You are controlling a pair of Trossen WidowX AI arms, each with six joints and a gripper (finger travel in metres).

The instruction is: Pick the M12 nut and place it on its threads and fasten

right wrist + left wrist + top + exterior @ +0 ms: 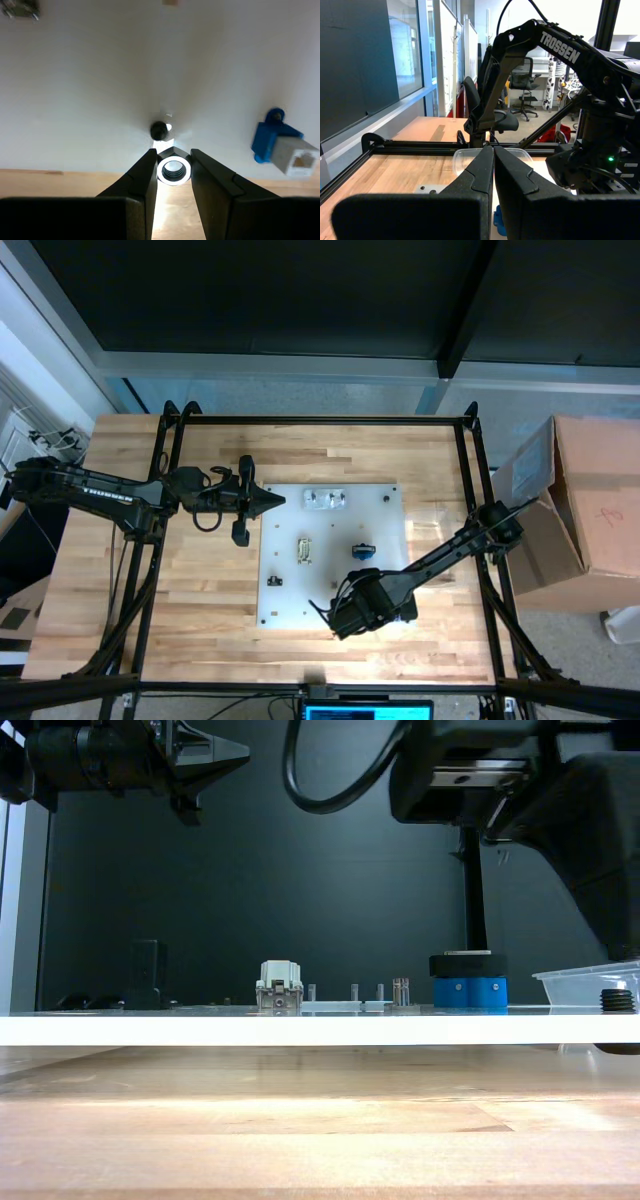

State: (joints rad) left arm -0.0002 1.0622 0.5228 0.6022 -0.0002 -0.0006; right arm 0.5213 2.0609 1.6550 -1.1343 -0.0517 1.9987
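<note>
- Right claw (173, 159) was clamped on the silver nut (174, 170), above the near edge of the white board (290, 600).
- The nut was held beside the black stud (159, 130), not on it; the low view showed bare ribs.
- Left claw (493, 151), fingers together, hovered high at the board's far left side.
- The wooden table (120, 590) carried a black frame (320, 421); a cardboard box (570, 510) stood at its right.

Black arms (100, 495), white TROSSEN lettering (561, 47), looped cable (292, 760)
</note>
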